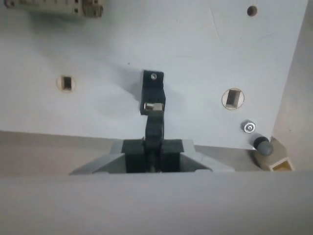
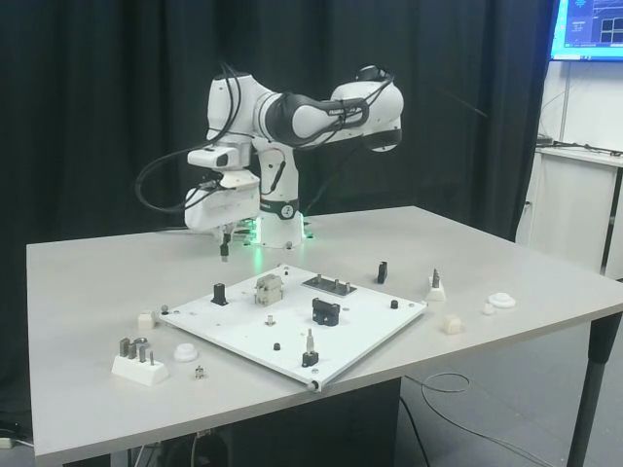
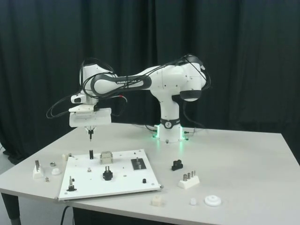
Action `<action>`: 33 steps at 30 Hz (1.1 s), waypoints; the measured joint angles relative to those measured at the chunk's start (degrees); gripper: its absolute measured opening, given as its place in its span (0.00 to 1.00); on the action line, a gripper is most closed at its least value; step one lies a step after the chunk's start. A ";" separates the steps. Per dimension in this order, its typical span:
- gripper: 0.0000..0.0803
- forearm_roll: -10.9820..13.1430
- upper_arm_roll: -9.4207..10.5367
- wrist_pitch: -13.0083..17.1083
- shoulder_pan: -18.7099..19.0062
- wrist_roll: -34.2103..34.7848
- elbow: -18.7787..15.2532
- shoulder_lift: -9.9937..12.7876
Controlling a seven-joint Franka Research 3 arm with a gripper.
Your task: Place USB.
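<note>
White rounded arm (image 3: pixel 140 82), black joints, black cables, green-lit base (image 3: pixel 168 133)

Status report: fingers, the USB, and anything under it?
Fingers shut on USB plug, held above the white board. Black socket block right below. Nothing in the way.

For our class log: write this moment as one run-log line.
claw: shut on USB plug | position: above black socket on white board | plug: not inserted

You are looking at a matt white board (image 2: pixel 343 326), a smooth matt grey table (image 2: pixel 107 272), glossy white plastic arm (image 3: pixel 164 82) shells, a black plastic USB (image 1: pixel 155 128) showing a shiny metal tip, black cloth curtain (image 3: pixel 243 56) hanging in folds.
</note>
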 joint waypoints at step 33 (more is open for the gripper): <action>0.08 1.98 -1.90 -4.46 9.01 39.25 9.72 -0.17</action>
